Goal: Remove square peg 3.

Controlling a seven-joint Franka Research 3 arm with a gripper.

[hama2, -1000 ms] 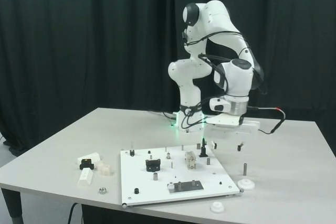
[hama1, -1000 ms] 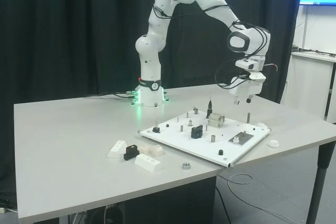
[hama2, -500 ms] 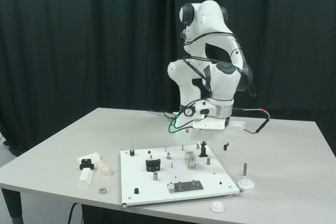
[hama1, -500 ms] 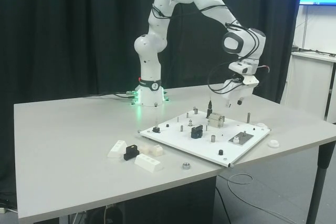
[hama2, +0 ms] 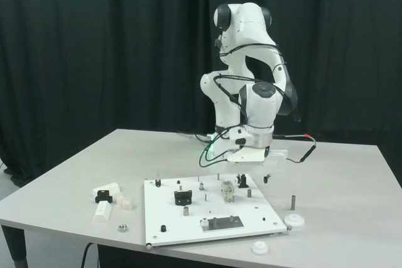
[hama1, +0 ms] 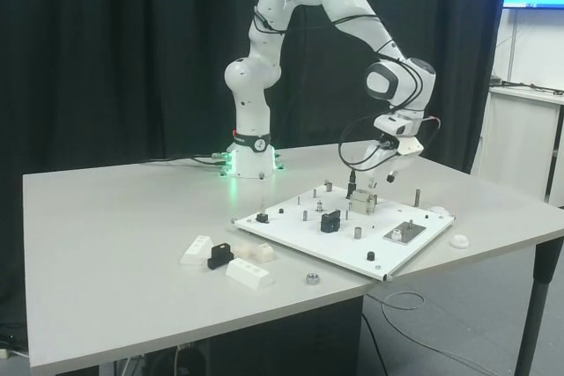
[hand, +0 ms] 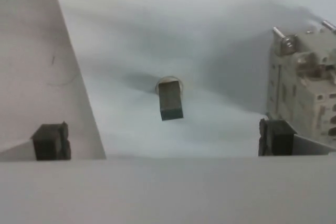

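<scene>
Peg: you are looking at a square peg (hand: 170, 99) standing upright in its hole on the white board (hand: 210, 40), near the board's edge facing the grey table (hand: 31, 66); in the second room view it is the short post (hama2: 249, 192) at the board's far right corner.
Gripper: your gripper (hand: 163, 140) is hovering above the peg with its two black fingertips (hand: 51, 141) spread wide and holding nothing; the first room view shows it (hama1: 381, 176) clear of the board.
Neighbour: you are working just beside a pale connector block (hand: 304, 93), which is sitting close to one fingertip's path.
Step in hand: you are lining up over the peg, by my reading, with the grasp not yet made.
Doing it well: you are aiming to centre the peg midway between the fingertips, with the pads facing two flat sides rather than the corners.
Descent: you are wanting a straight drop, low enough to grip the peg's upper part firmly.
Pull: you are needing a vertical lift, since a tilted pull would likely jam a square peg.
</scene>
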